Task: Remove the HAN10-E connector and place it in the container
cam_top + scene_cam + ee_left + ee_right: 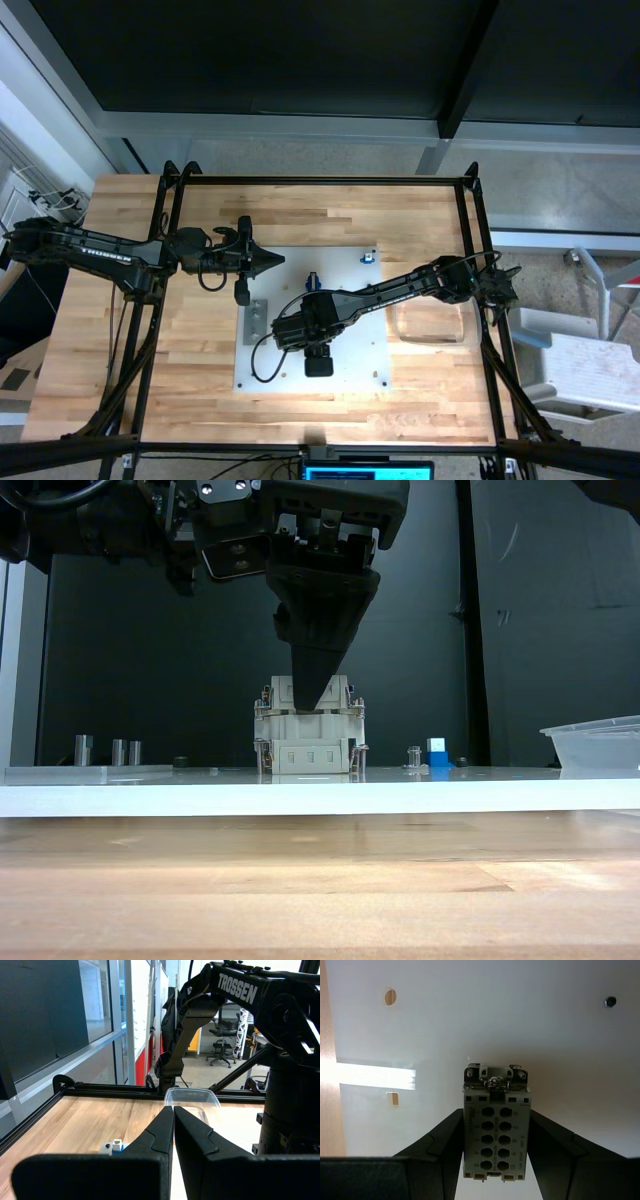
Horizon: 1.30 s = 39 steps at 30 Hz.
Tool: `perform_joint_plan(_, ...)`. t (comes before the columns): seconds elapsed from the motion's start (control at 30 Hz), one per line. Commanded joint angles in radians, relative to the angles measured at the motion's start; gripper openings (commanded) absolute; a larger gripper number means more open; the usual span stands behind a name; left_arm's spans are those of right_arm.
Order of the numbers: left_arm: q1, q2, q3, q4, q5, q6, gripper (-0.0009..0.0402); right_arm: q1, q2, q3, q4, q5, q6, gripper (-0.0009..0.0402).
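My wooden table [110, 330] carries a black frame [320, 181] along its edges. The white board [365, 350] lies flat mid-table, and the container [430, 325] sits just beside the board's right edge. My left gripper [280, 261] hangs closed over the board's far-left edge. My right gripper [318, 695] clamps the connector [308, 748] standing on the board.

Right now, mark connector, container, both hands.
HAN10-E connector [495, 1135]: right wrist view, pin face.
container [595, 742]: low view, side wall.
right hand [319, 702]: low view, tips gripping connector.
left hand [278, 260]: high view, tips, over board [360, 350].
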Motion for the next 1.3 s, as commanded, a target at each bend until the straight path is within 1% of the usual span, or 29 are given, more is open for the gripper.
perform_joint_plan(0.03,0.000,0.000,0.000,0.000,0.000,0.000,0.0000,0.000,-0.008,0.000,-0.003,0.000,-0.002,0.0085)
perform_joint_plan(0.27,0.000,0.000,0.000,0.000,0.000,0.000,0.0000,0.000,-0.023,0.000,-0.009,0.000,-0.004,0.0073)
perform_joint_plan(1.2,0.000,0.000,0.000,0.000,0.000,0.000,0.0000,0.000,-0.130,0.000,-0.094,0.001,0.000,0.0074)
perform_joint_plan(1.27,0.000,0.000,0.000,0.000,0.000,0.000,0.0000,-0.004,-0.154,-0.029,-0.075,0.001,0.003,0.0074)
perform_joint_plan(1.3,0.000,0.000,0.000,0.000,0.000,0.000,0.0000,-0.005,-0.172,-0.061,-0.051,0.001,0.009,0.0074)
